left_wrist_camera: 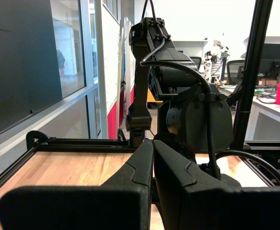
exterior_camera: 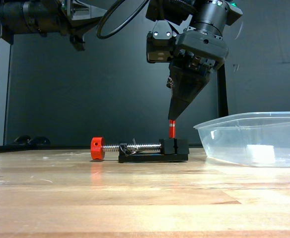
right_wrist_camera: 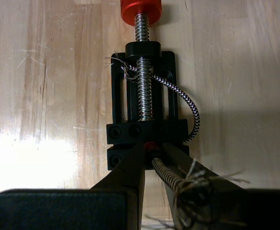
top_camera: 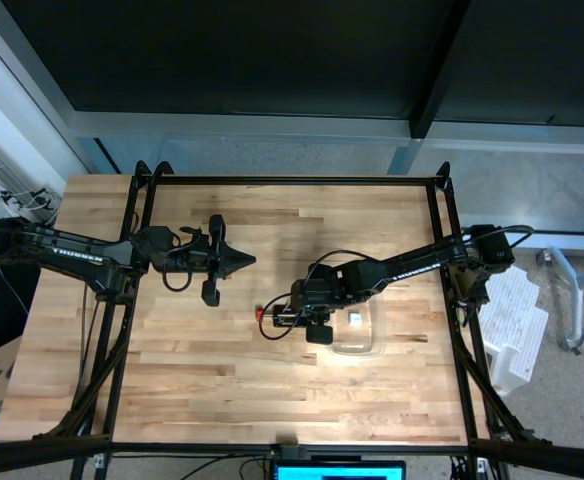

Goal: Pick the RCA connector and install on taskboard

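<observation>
You are working over a light wooden butcher-block desk (top_camera: pixel 222 400) ringed by a black frame. Your left arm is reaching in from its edge and carrying white lettering that looks like TROSSEN, though it is too small to read for sure. The left pincer (top_camera: pixel 247 261) is hanging in the air over the desk's left half, well apart from the task's things, with its fingers pressed together.

Your right arm is stretching inward, and the right pincer (exterior_camera: pixel 172 118) is pointing straight down. Beside it, a clear plastic tray (exterior_camera: pixel 224 130) is sitting on the desk, with a small white square piece (exterior_camera: pixel 260 153) lying inside.

Just left of the tray, the taskboard (exterior_camera: pixel 152 151), a small black rectangular block with a silvery threaded spring-like rod along its top, is lying flat. Its red knob (exterior_camera: pixel 97 148) is sticking out at the end away from the tray. A black-and-white braided cable (right_wrist_camera: pixel 190 110) is looping along the block's side toward the right pincer.

The right pincer is pinching the RCA connector (exterior_camera: pixel 172 129), a tiny upright piece showing red here. It is standing over the block's end nearest the tray, its lower end meeting the block's top. You cannot tell whether it is seated.
</observation>
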